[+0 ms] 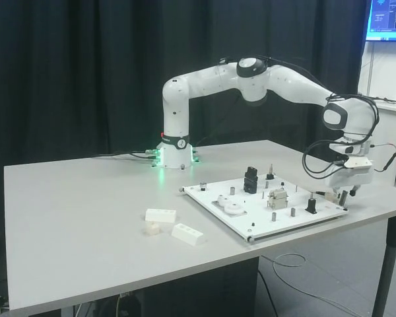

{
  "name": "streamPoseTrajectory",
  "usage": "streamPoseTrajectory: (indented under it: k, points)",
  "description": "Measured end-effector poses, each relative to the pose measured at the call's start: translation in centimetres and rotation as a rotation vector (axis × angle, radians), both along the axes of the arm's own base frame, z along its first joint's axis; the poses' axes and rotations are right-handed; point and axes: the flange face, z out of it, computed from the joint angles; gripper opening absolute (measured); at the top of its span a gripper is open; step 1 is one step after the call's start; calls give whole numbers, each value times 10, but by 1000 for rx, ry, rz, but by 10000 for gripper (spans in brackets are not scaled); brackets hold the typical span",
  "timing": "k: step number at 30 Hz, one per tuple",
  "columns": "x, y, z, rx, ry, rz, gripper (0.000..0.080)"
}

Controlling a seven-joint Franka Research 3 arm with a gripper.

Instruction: Remove waterproof.

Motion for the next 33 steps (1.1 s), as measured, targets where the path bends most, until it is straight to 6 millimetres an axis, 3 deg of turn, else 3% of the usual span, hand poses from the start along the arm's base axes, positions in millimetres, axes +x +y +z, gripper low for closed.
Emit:
streamPoseTrajectory:
  k: [1,6,7,33]
  points:
    - [0,0,1,1,-1,0,629]
    - [1,0,7,9,-6,-3,629]
    - [2,0,8,10,-7,-3,763]
    - [7,-10,43,8,-11,-15,800]
